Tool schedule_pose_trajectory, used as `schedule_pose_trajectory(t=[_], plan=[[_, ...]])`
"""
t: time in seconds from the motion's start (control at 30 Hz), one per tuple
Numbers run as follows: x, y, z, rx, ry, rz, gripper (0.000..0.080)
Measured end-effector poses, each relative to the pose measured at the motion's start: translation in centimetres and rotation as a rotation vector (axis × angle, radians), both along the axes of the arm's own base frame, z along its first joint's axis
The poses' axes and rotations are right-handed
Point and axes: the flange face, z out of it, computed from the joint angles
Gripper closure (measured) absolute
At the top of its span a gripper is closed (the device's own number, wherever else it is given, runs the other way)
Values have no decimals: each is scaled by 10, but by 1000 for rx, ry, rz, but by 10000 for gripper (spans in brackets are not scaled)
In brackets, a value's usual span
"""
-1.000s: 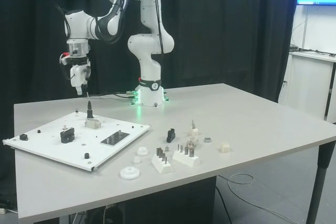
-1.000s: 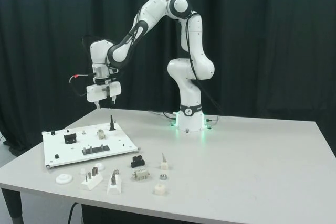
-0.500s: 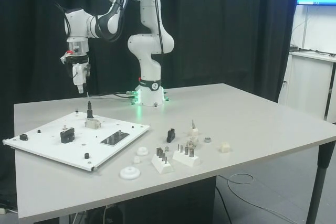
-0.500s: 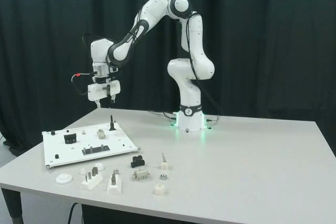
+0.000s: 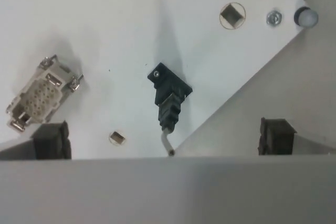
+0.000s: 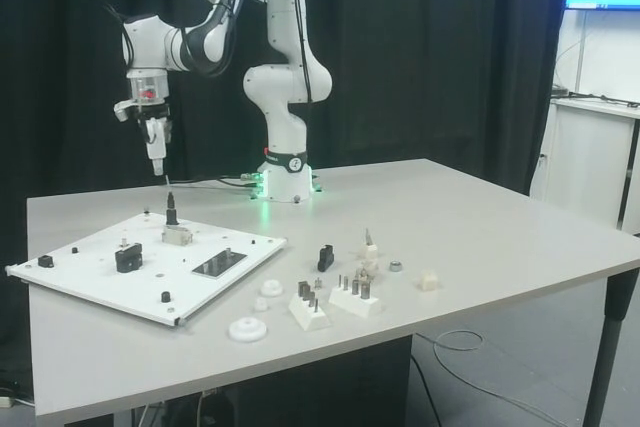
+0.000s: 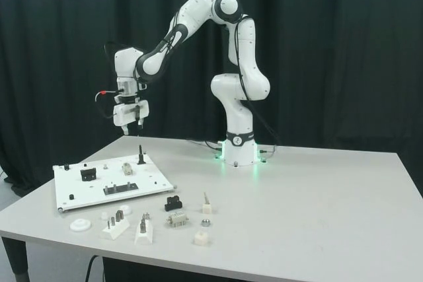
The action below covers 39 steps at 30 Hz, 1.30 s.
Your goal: Pick Ethernet.
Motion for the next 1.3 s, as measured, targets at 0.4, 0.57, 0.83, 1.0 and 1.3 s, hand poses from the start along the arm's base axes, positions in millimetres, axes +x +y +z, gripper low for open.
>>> schedule_pose_trajectory(t=[0.4, 0.57, 0.83, 1.0, 1.3], plan=[[0, 1, 5, -9, -31, 142, 3], [7, 6, 10, -11, -48, 194, 3], [34, 22, 23, -12, -70, 281, 3], [53, 34, 29, -24, -74, 357, 3], [82, 54, 36, -47, -73, 529, 3]])
